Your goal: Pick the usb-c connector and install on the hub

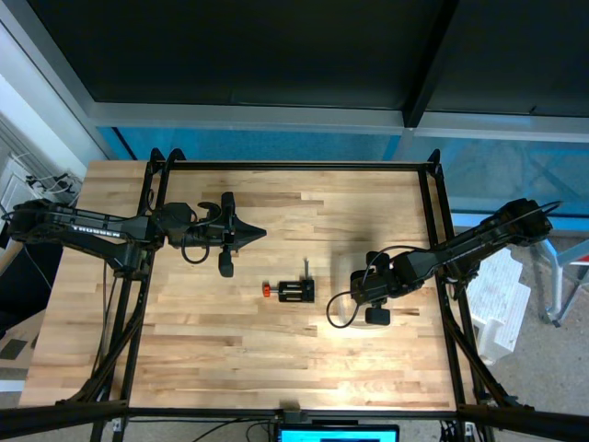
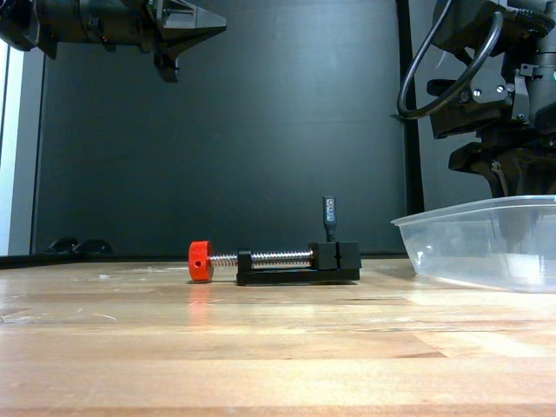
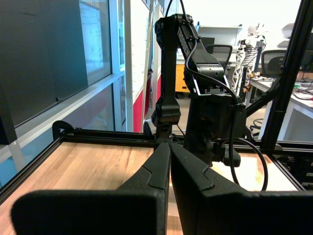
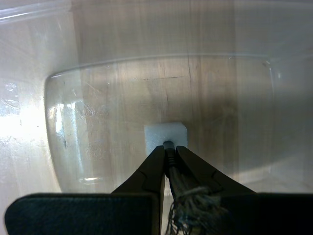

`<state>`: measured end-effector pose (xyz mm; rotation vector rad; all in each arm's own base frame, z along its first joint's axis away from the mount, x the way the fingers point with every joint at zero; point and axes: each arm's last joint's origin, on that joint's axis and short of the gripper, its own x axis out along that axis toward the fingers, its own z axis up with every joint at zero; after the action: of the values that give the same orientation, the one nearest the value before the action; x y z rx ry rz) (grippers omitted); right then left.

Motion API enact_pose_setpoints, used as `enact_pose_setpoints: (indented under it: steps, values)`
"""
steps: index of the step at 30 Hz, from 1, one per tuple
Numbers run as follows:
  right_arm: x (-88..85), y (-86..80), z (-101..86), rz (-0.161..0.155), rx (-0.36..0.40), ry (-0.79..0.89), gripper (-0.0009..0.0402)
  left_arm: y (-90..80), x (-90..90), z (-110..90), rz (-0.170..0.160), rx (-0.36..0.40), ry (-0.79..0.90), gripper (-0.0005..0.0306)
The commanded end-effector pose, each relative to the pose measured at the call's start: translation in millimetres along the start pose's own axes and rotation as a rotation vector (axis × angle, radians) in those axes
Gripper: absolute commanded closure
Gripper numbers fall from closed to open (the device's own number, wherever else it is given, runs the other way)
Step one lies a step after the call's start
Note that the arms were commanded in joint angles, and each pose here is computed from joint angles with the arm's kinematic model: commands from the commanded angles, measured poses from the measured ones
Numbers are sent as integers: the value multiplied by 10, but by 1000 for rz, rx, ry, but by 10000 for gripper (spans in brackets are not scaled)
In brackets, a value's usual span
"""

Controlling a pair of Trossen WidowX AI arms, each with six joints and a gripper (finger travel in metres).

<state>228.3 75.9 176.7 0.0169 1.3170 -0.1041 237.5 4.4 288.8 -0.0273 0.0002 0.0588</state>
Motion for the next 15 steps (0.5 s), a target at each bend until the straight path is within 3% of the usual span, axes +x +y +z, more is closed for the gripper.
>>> enact_pose_setpoints:
  steps: [1, 15]
  values:
    - [-2, 2, 2, 1, 0, -3, 387, 1, 0, 2, 0, 0, -1, 300]
    - [-65, -11, -9, 8, -3, -21, 393, 1, 0, 2, 0, 0, -1, 300]
